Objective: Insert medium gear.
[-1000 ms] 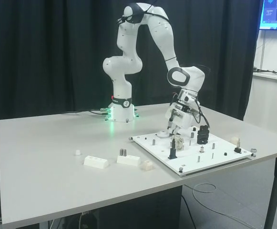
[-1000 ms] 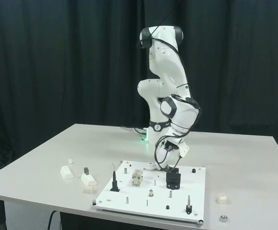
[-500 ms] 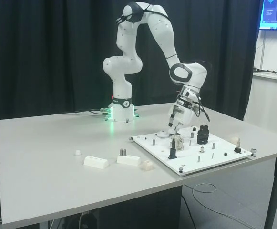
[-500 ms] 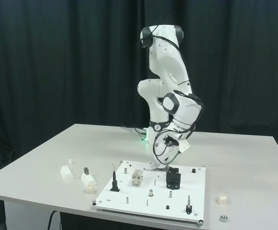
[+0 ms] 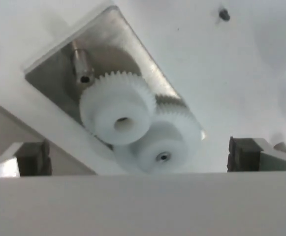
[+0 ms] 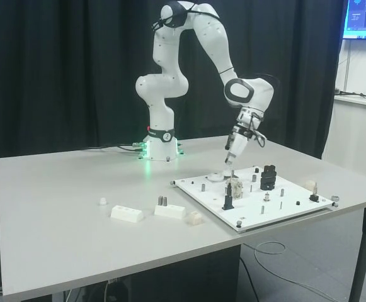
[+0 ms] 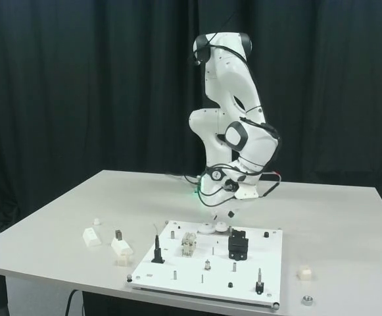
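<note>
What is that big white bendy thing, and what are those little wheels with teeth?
The white bendy thing is a robot arm bolted on a grey table. Two pictures come from cameras in the room. The third comes from a camera on the arm's wrist, looking down. The toothed wheels are white gears sitting side by side on a metal plate, teeth meshing. That plate is on the white board, which also carries small pegs and black parts. A few white blocks lie on the table beside it. The arm's gripper hangs above the gears, open and holding nothing.
</note>
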`<state>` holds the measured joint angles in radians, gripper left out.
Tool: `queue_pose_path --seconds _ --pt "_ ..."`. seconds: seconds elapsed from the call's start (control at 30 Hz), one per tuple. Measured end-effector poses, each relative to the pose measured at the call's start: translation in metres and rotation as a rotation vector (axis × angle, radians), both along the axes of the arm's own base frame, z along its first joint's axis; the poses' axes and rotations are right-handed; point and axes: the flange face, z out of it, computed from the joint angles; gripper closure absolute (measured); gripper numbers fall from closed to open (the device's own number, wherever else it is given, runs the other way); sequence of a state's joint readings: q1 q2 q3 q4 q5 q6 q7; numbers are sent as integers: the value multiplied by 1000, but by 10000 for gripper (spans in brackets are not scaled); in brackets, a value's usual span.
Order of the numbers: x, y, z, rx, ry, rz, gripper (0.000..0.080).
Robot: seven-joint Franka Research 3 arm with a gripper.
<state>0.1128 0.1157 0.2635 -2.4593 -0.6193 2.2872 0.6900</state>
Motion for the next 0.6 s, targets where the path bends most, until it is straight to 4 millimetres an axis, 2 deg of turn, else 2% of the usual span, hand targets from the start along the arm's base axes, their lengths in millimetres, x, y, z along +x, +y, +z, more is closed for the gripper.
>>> queue_pose_path --seconds 0.3,0.6 --pt "-5 -2 -4 40 7 -116 3" --pt "-6 -3 -6 90 58 -120 3"
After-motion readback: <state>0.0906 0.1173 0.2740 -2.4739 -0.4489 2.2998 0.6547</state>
